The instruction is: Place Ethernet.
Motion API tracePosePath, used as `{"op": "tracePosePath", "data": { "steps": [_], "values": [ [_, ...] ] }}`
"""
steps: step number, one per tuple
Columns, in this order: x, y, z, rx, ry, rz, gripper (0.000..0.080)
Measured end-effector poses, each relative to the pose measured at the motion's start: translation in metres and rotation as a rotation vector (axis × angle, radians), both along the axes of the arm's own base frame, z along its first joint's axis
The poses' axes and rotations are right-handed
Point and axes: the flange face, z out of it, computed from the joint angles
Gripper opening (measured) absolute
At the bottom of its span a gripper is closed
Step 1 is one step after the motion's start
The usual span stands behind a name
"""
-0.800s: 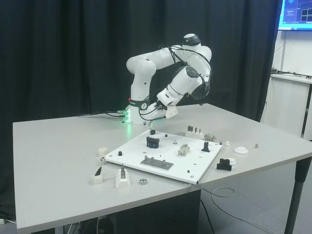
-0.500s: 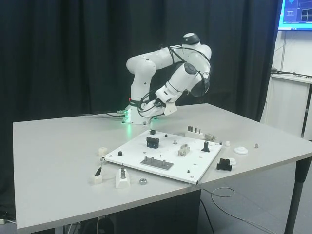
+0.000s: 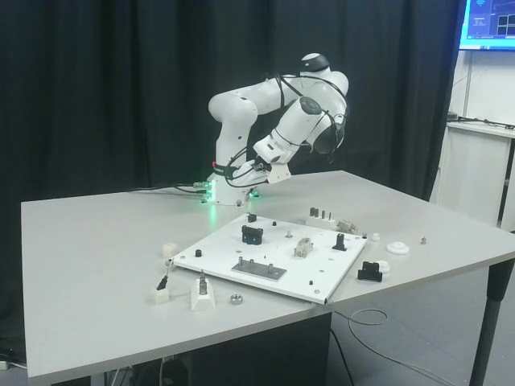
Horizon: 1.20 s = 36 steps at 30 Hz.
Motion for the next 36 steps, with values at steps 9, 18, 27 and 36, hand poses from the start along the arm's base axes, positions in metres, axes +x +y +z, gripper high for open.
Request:
{"op": "tracePosePath", "data": {
  "steps": [9,18,27,36],
  "values": [
    [0.000,0.000,0.001,0.004,-0.007,-0.004,0.0096],
    [0.000,-0.001,0.001,-0.006,-0.014,-0.022,0.0096],
    [0.006,-0.014,0.008,-0.086,-0.077,-0.066,0.0096],
    [0.012,-0.043,0.018,-0.153,-0.140,-0.084,0.0095]
  ]
}}
